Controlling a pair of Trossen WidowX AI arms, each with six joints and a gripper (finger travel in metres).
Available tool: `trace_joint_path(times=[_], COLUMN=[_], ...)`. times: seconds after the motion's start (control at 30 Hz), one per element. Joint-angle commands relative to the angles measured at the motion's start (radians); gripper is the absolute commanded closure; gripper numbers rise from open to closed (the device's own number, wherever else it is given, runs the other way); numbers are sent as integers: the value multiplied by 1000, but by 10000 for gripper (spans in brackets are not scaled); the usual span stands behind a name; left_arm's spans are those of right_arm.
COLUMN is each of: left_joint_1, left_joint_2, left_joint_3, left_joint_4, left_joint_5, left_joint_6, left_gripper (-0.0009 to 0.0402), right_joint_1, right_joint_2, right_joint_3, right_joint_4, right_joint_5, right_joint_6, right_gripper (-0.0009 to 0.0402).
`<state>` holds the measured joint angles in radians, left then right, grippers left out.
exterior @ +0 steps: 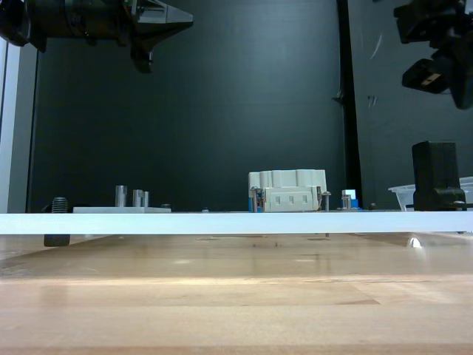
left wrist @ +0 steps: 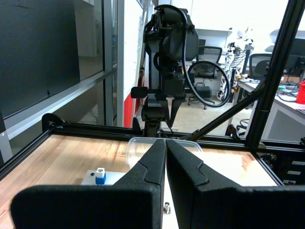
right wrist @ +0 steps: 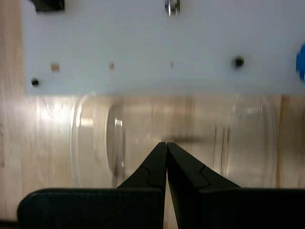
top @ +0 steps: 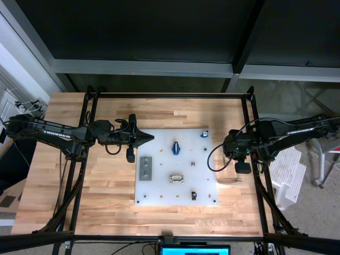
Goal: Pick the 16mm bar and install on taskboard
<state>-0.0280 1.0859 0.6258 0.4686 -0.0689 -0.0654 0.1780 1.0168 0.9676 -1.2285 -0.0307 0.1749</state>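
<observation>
Left claw (top: 151,138), pinched together and empty, hangs at the board's (top: 159,196) nine o'clock edge. Right claw (right wrist: 166,143), together too, hangs over the clear tray (right wrist: 76,143) at three o'clock. I cannot tell where the 16mm bar is.

— Where is there free room over the taskboard (top: 159,191)?
— Its middle and near-left stretch lie bare. Standing up from it are the grey block (top: 145,168) with its pegs (exterior: 131,197), the beige connector (top: 177,179), a blue knob (top: 176,147) and a small black part (top: 195,195).
— And the arms?
— The left gripper (top: 151,138), fingers pressed together, hangs high over the board's far-left corner, with open air beneath it. The right gripper (right wrist: 166,143), likewise closed, hovers above the clear tray (right wrist: 90,157) just beside the board's right edge. Where the 16mm bar lies I cannot tell.
</observation>
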Motion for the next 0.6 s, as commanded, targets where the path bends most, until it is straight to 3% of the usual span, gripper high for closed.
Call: trace_joint_path(times=[0.03,0.23,0.6], left_joint_1=[0,0,0], left_joint_2=[0,0,0], left_joint_3=[0,0,0], left_joint_4=[0,0,0], left_joint_5=[0,0,0], left_joint_6=[0,0,0], left_gripper=[393,393,393], right_joint_1=[4,13,35], right_joint_2=[0,12,72], right_joint_3=[6,5,5], right_joint_4=[-42,-89,-90], right_joint_5=[2,8,42], right_joint_6=[5,28,45], right_gripper=[393,371,260])
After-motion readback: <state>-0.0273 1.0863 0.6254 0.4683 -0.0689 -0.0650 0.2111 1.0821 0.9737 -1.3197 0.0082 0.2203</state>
